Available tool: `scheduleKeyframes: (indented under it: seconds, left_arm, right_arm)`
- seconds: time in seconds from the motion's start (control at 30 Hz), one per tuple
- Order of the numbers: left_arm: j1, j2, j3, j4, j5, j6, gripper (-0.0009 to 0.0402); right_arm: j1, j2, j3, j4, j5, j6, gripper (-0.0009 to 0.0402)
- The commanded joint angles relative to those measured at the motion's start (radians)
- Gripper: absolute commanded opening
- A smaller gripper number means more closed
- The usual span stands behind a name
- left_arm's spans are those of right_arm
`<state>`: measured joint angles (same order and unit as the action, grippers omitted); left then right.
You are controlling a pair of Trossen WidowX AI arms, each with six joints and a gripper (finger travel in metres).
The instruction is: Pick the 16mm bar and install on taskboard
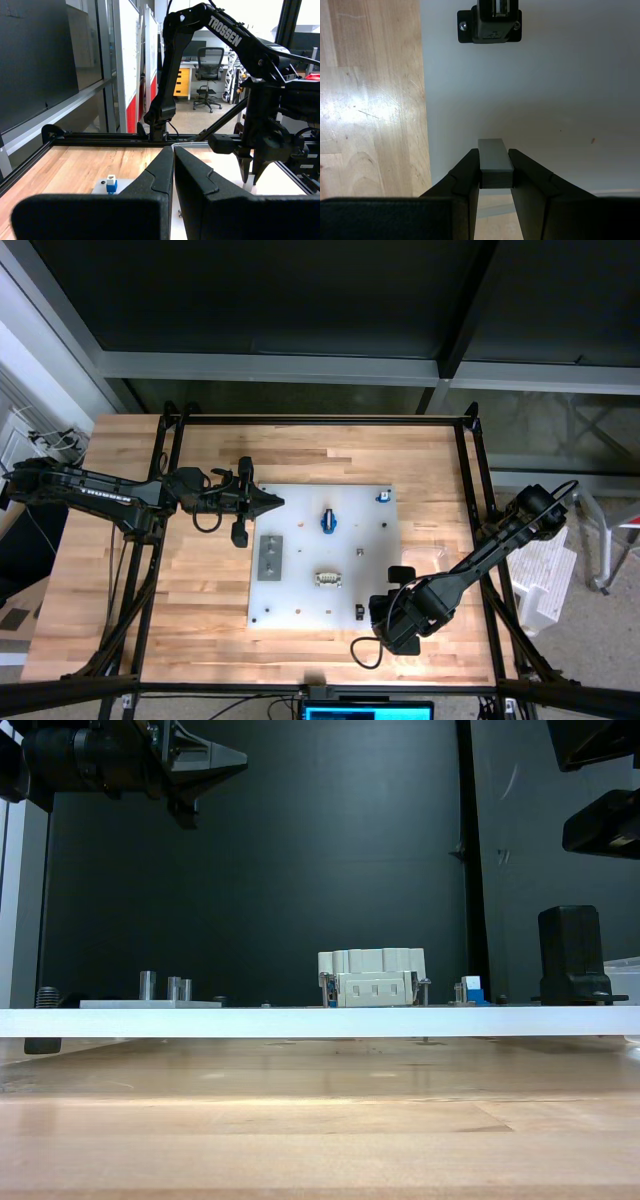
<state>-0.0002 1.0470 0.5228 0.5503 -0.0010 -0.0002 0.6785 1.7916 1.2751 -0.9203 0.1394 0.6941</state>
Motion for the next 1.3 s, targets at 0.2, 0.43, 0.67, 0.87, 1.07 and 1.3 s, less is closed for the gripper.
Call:
scheduleKeyframes:
  seconds: [0.2,0.43,0.67,0.87,1.07,1.3]
  left_arm:
    - [0.000,0.000,0.000,0.000,0.000,0.000,0.0000]
    - [0.000,0.000,0.000,0.000,0.000,0.000,0.0000]
    - [0.000,0.000,0.000,0.000,0.000,0.000,0.0000]
    - [0.000,0.000,0.000,0.000,0.000,0.000,0.0000]
    - [0.000,0.000,0.000,0.000,0.000,0.000,0.0000]
    - [0.000,0.000,0.000,0.000,0.000,0.000,0.0000]
  right_arm:
    - [0.000,0.000,-0.018,0.026,0.001,0.000,0.0013]
    - [-0.001,0.000,-0.039,0.053,0.000,0.001,0.0013]
    - [-0.001,0.000,-0.043,0.059,0.001,0.001,0.0014]
    - [-0.002,0.000,-0.043,0.059,0.001,0.000,0.0018]
    - [-0.002,0.000,-0.043,0.059,0.000,0.000,0.0067]
    - [-0.002,-0.001,-0.042,0.058,0.000,0.000,0.0143]
